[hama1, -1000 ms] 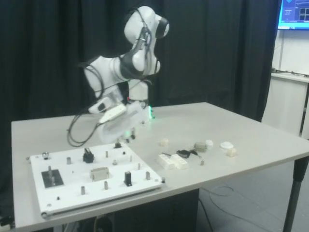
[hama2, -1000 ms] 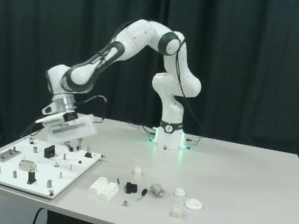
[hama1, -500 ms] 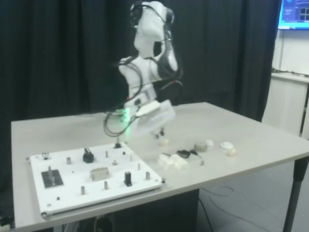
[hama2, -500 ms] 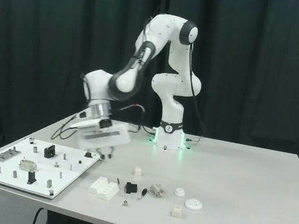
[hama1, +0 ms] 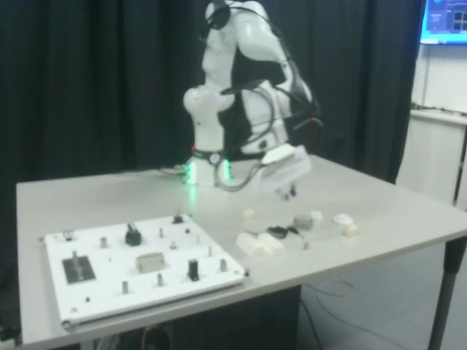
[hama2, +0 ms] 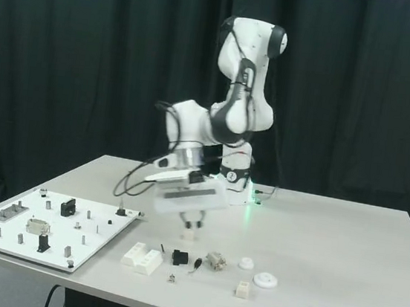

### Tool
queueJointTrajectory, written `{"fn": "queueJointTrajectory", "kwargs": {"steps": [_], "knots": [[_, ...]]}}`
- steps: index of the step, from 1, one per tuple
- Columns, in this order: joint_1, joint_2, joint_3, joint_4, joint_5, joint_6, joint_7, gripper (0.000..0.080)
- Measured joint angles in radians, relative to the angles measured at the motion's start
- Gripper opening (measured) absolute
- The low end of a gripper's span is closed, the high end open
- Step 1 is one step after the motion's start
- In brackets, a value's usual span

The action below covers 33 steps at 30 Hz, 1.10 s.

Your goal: Place small gear.

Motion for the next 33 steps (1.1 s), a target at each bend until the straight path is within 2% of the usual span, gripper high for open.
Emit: {"fn": "queueJointTrajectory", "kwargs": {"steps": [8,16,24,33], "knots": [[0.171,0.007,0.000,-0.007,0.000,0.092,0.159,0.0196],[0.324,0.034,0.001,-0.006,0.000,0.177,0.311,0.0196],[0.449,0.090,0.001,0.014,0.000,0.235,0.438,0.0196],[0.524,0.179,0.001,0.066,0.000,0.242,0.536,0.0196]]}}
